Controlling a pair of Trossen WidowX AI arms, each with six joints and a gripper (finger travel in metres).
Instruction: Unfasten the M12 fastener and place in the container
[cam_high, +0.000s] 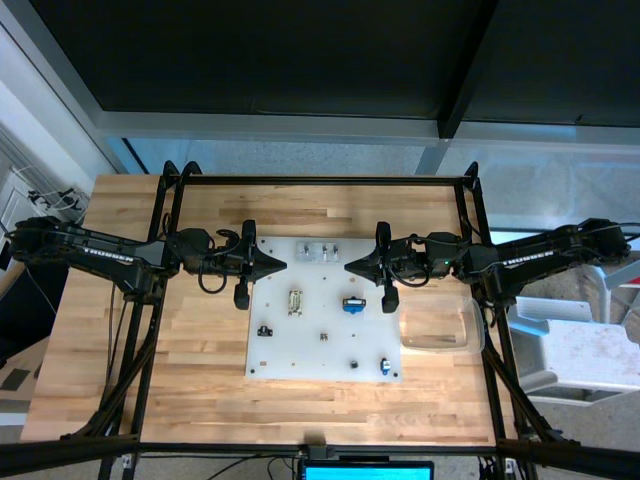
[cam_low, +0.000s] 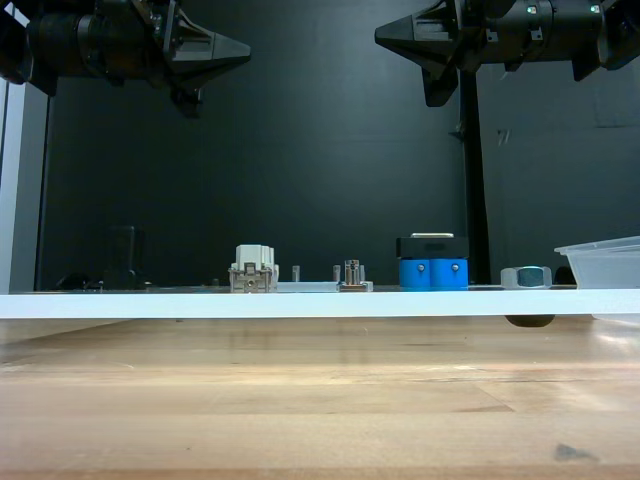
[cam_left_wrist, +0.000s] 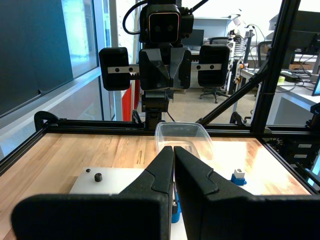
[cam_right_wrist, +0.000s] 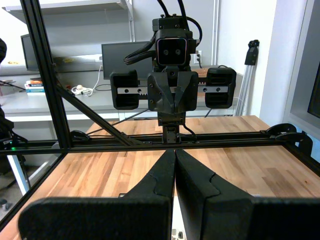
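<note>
Fingers of both grippers are pressed together: we see the left gripper (cam_high: 278, 265) raised over the far left of the board (cam_high: 290, 350) and the right gripper (cam_high: 352, 265) facing it from the right, both well above the parts. We find the nut (cam_high: 354, 363) on its stud near the board's near right edge, outside the container (cam_high: 440, 349), which stands on the table (cam_high: 150, 350) just right of the board.

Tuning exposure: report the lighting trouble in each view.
High view: no hard shadows; left hand and right hand shut above the board. Low view: both silhouetted on black backdrop. Left wrist view: glare on wood beside the container. Right wrist view: evenly lit.
</note>
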